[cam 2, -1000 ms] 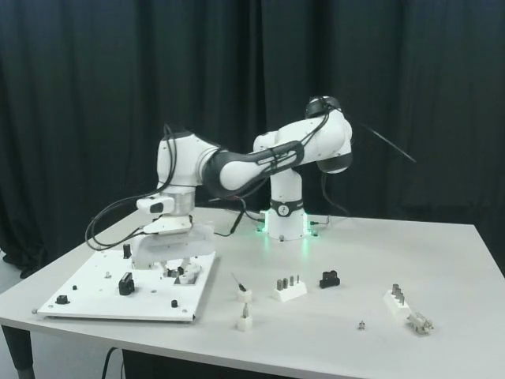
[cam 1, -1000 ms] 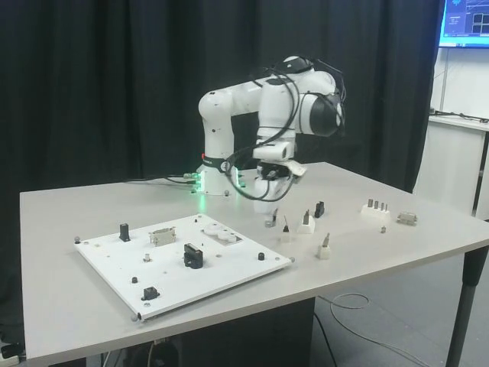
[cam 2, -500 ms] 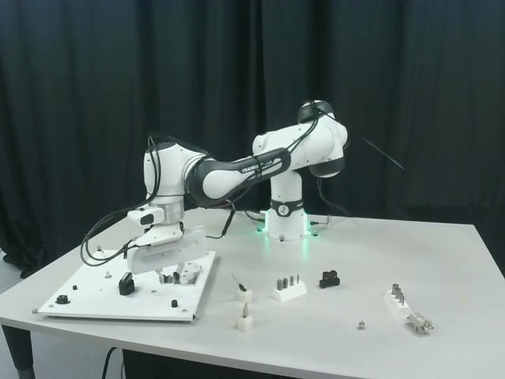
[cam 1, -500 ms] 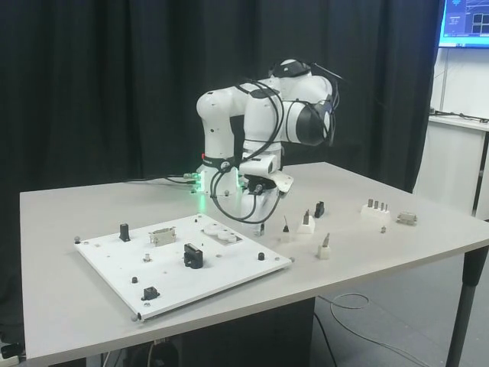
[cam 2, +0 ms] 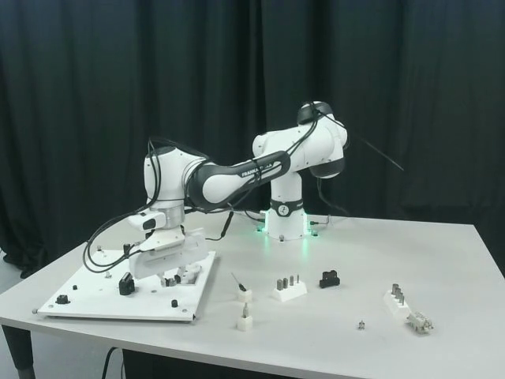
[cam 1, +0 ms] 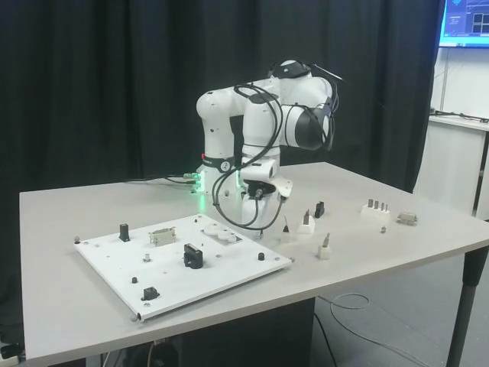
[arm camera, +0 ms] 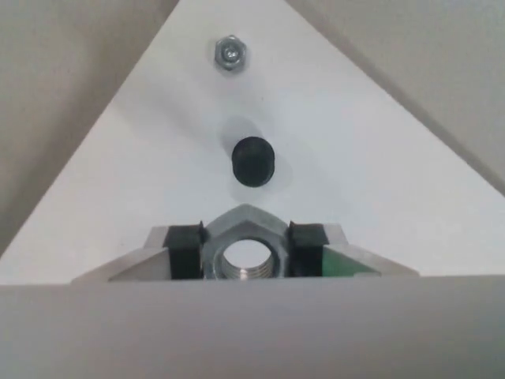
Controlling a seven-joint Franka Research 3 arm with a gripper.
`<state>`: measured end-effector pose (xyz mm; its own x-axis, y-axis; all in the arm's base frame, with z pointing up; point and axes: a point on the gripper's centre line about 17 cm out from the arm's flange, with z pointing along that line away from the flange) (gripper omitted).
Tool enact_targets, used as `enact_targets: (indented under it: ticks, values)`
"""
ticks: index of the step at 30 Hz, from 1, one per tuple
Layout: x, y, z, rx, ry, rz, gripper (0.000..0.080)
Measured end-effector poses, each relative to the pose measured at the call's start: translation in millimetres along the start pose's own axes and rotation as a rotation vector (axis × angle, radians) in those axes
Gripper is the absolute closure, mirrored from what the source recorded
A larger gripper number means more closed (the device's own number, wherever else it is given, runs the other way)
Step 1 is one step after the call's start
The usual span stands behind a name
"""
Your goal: Insert bolt 4.
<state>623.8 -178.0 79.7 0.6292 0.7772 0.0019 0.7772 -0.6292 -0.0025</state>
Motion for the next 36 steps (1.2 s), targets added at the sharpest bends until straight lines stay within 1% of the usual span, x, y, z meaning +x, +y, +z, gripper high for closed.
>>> enact_targets:
  ticks: [9,27,36]
  values:
    - [1.1,-4.3,6.4,0.005,0.000,-0.030,0.0577]
    - [6.8,-9.5,21.3,-0.024,-0.007,-0.053,0.0577]
    - [8.5,-9.7,28.3,-0.027,-0.007,-0.054,0.0577]
